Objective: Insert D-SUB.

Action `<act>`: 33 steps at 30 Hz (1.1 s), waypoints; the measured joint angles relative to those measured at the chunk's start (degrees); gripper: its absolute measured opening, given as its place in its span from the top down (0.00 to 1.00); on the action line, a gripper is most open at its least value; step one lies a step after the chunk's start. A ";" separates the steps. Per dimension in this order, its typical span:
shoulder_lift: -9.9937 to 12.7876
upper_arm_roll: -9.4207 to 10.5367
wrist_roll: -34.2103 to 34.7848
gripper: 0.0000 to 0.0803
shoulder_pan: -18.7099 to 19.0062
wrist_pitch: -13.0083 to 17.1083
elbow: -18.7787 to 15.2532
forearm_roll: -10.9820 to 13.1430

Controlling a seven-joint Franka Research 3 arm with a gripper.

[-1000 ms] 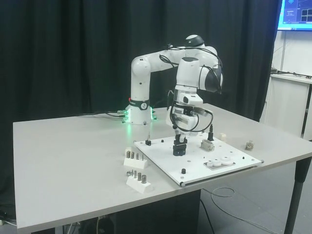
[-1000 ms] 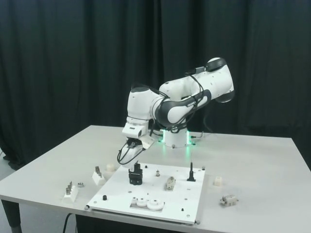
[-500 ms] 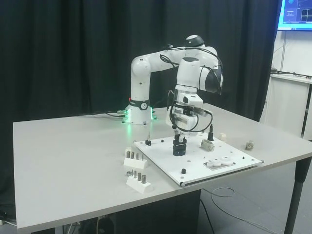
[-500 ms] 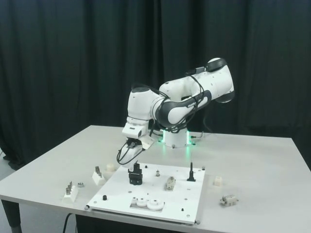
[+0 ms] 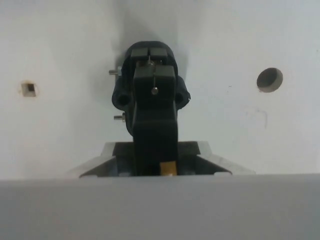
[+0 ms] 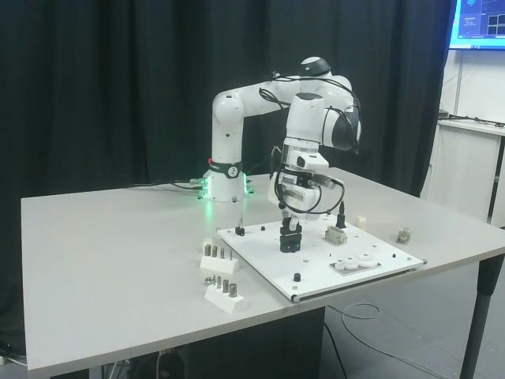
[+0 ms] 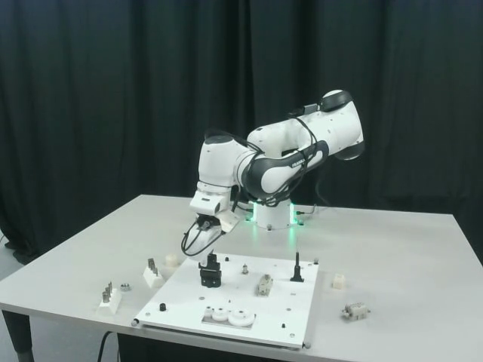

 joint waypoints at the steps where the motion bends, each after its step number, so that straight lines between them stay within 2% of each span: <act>1: 0.00 0.00 -0.08 0.81 0.02 0.00 0.00 0.00; 33: 0.00 0.06 -0.77 0.81 0.44 0.32 -0.17 -0.75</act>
